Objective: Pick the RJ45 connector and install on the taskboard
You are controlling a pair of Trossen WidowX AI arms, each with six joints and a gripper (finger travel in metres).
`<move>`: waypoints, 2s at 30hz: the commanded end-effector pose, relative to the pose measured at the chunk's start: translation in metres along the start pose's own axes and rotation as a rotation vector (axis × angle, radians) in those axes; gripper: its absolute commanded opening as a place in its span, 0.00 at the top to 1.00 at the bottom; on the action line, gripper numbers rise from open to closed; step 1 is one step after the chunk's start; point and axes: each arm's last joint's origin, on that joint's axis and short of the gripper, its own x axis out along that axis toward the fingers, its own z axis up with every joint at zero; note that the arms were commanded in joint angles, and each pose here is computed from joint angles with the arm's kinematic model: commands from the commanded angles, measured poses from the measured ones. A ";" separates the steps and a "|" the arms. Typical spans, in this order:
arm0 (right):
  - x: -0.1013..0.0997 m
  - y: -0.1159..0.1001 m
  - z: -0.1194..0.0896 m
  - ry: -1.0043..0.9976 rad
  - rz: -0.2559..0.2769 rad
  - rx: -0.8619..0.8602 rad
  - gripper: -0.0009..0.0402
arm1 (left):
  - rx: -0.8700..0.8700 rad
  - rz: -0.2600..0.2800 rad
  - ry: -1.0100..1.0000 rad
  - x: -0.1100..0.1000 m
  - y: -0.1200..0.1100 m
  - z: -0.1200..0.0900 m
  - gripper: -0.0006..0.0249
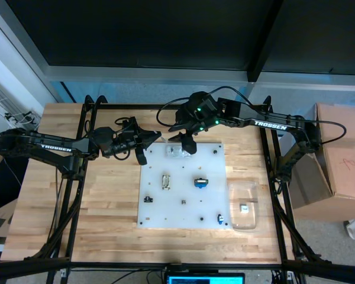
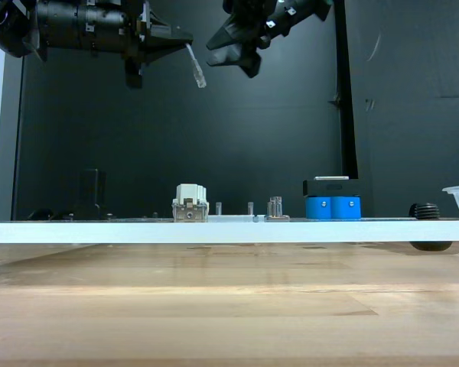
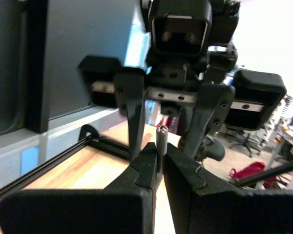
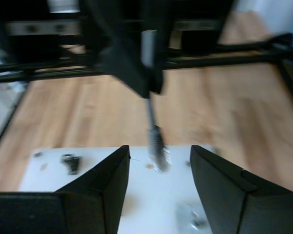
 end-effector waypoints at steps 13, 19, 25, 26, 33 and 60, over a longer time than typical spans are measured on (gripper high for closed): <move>-0.008 0.031 0.008 0.011 -0.346 0.164 0.49 | -0.032 0.185 0.121 0.013 -0.005 0.022 0.98; -0.002 0.029 0.005 0.035 -0.388 0.204 0.49 | -0.045 0.214 0.198 0.033 -0.012 0.032 0.98; 0.006 0.028 0.005 0.054 -0.393 0.205 0.49 | -0.034 0.233 0.269 0.054 -0.019 0.035 0.98; 0.007 0.028 0.005 0.054 -0.393 0.211 0.49 | -0.030 0.237 0.280 0.056 -0.020 0.036 0.98; 0.007 0.026 0.000 0.088 -0.415 0.240 0.51 | -0.025 0.241 0.292 0.067 -0.024 0.041 0.98; 0.018 0.024 -0.007 0.123 -0.417 0.234 0.80 | -0.022 0.238 0.304 0.066 -0.025 0.040 0.98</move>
